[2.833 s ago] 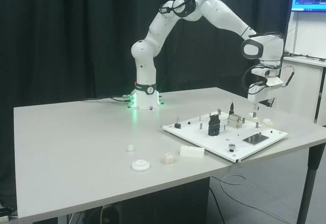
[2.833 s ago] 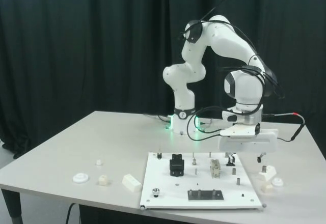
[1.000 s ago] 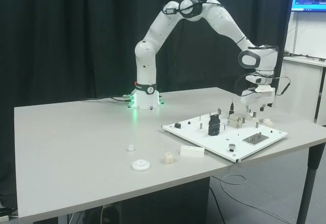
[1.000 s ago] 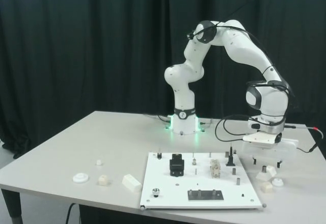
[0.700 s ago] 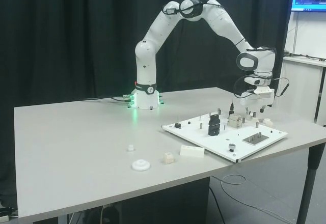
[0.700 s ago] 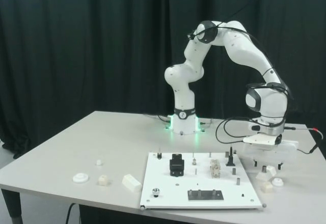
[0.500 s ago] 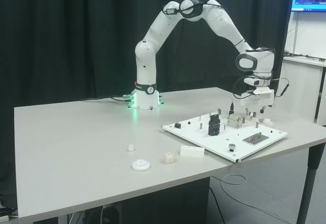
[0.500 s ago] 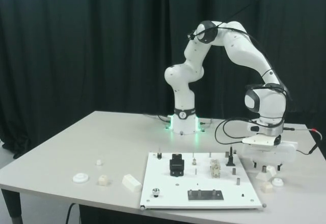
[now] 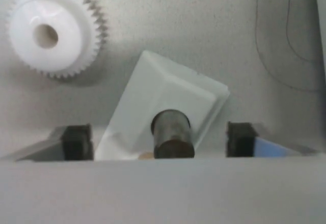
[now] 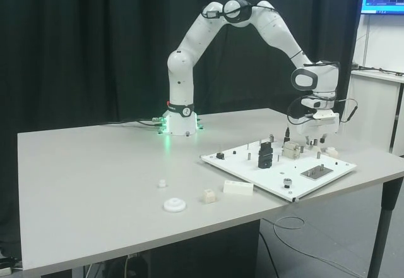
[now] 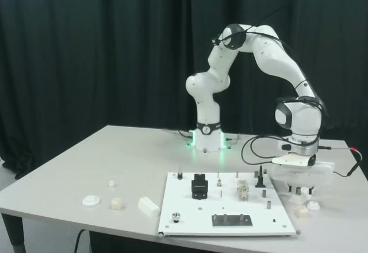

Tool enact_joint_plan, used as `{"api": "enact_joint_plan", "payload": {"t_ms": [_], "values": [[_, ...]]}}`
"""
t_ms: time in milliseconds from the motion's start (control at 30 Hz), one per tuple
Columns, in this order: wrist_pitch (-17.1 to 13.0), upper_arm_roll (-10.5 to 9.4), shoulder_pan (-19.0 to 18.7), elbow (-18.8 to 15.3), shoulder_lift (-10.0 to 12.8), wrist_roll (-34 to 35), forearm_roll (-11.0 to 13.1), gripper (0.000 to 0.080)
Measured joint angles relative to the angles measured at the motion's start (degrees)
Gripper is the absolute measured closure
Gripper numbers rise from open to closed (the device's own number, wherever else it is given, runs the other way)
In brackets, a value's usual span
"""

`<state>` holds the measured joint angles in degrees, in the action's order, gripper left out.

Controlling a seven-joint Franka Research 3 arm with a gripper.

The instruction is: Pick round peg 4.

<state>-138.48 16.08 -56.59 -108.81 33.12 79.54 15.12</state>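
In the wrist view a short dark grey round peg [image 9: 173, 135] stands upright in a white angular holder block [image 9: 168, 102] on the grey table. My gripper [image 9: 158, 140] is open, with one black fingertip [image 9: 77, 141] on each side of the peg and a gap on both sides. From the room views the gripper [image 10: 314, 140] [image 11: 298, 191] hangs low over the table just off the right edge of the white board [image 11: 190, 214], hiding the peg and its holder.
A white gear [image 9: 51, 28] [image 11: 313, 205] lies beside the holder, and a small white block [image 11: 300, 211] sits close by. The board [image 10: 278, 172] carries black fixtures, upright pins and a grey plate. Several white parts [image 10: 238, 187] lie left of the board.
The arm has swung from over the board to its right edge and come down over the peg holder. The fingers have stayed apart.
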Motion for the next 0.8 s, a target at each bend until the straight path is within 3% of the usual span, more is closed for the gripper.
{"api": "enact_joint_plan", "payload": {"t_ms": [33, 67, 233, 267, 433, 467, 800], "values": [[-0.1, 0.00, 0.0, 0.0, 0.0, 0.0, 0.0, 0.0003], [-0.2, 0.00, 0.0, 0.0, 0.0, 0.0, 0.0, 0.0284], [-0.5, 0.00, 0.0, 0.0, 0.0, 0.0, 0.0, 0.0284], [-0.6, 0.00, 0.0, 0.0, 0.0, 0.0, 0.0, 0.0462], [-0.6, 0.00, 0.0, 0.0, 0.0, 0.0, 0.0, 0.0462], [-0.6, 0.00, 0.0, 0.0, 0.0, 0.0, 0.0, 0.0646], [-0.9, 0.00, -0.1, 0.1, 0.0, 0.0, 0.0, 0.0646]]}}
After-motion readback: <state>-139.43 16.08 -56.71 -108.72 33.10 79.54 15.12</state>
